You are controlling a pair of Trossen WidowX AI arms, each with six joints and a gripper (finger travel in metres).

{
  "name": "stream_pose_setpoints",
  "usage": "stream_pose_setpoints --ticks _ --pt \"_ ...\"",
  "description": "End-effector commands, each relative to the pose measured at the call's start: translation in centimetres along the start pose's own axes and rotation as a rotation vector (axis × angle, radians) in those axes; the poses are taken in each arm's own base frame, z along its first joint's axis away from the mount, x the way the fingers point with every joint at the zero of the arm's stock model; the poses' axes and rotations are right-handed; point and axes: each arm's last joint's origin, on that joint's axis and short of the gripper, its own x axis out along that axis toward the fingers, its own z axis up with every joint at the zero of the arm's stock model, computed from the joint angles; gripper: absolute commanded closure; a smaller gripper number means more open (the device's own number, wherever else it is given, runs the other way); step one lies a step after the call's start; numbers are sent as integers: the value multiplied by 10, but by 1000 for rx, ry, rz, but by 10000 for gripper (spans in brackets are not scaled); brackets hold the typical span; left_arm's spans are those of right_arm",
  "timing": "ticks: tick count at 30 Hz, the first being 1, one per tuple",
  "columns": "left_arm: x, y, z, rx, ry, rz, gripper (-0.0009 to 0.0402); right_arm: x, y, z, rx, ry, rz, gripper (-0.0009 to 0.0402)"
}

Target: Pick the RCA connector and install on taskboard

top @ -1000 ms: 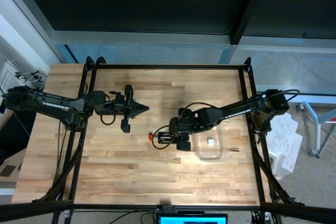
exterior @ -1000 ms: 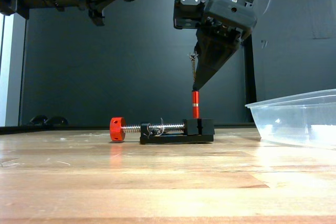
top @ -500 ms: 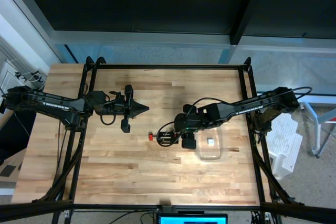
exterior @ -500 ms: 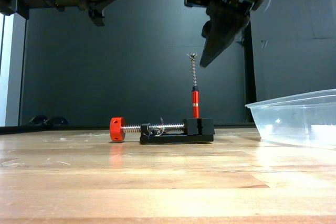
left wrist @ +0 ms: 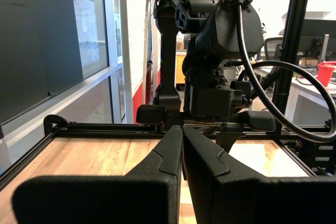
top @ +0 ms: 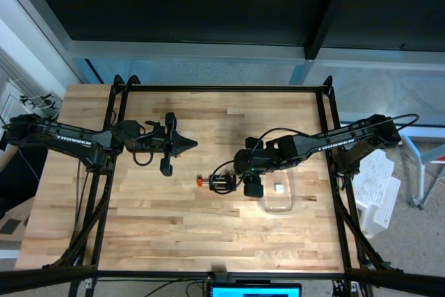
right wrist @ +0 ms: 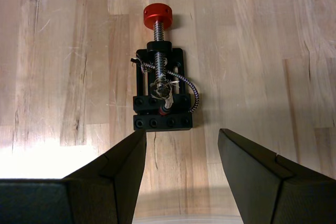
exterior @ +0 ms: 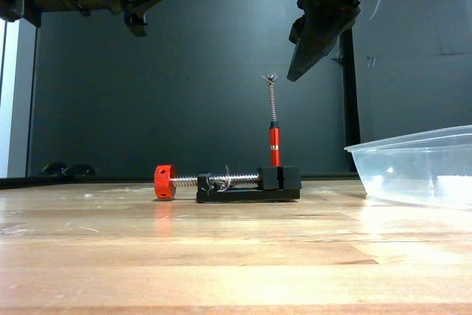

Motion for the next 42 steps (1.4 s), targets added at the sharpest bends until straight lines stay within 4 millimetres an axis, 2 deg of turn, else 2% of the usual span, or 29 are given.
stream_pose_setpoints --ticks 1,9,18,24,30,42 --pt "0 0 0 0 0 0 393 -7 -1 0 -4 -24 6 211" --pt "0 0 0 0 0 0 393 -48 -9 0 3 -295 48 241" --pt "0 0 0 0 0 0 393 -70 -24 -27 66 -625 85 298" --pt "0 0 0 0 0 0 393 -77 -35 -44 87 -808 80 345" --pt "0 0 0 0 0 0 393 -77 -49 -57 120 -878 51 397" --pt "0 0 0 0 0 0 393 -74 -54 -82 141 -1018 68 393"
